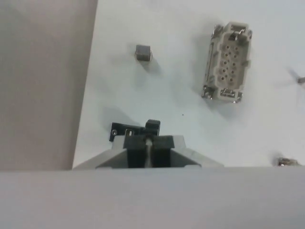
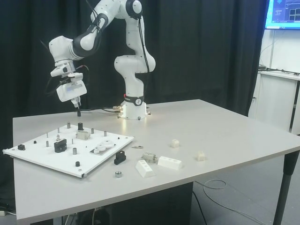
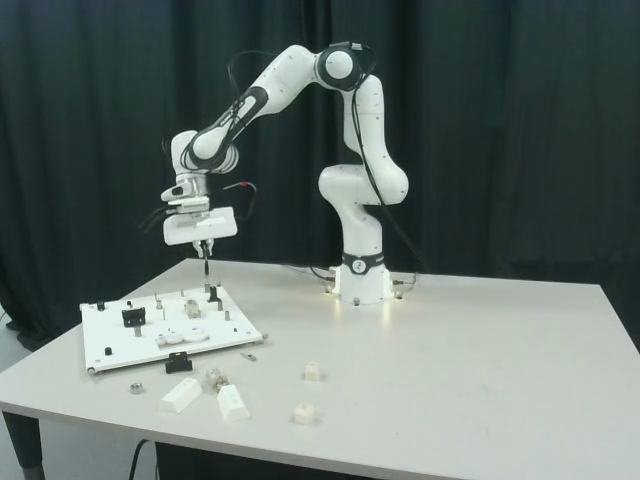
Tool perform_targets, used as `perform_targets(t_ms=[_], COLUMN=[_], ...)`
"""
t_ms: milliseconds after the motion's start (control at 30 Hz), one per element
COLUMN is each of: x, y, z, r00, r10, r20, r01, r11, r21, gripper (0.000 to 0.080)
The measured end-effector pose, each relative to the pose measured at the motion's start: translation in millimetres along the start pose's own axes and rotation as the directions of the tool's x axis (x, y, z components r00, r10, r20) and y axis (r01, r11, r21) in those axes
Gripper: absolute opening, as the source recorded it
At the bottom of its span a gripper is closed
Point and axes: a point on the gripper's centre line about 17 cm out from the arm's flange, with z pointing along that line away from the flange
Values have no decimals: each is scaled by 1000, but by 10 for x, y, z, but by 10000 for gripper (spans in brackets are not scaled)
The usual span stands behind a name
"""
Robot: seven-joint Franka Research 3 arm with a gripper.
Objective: Place USB.
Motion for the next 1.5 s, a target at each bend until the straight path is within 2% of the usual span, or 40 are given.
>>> perform_targets(t_ms=[567,1500], x=[81,144], y=[6,-12], z=[-159,-183], r00=[1000,1000], r10=[-4,24], r20=[-5,-5], r01=[4,-24], r11=[1000,1000], r21=[2,14], gripper=[25,25])
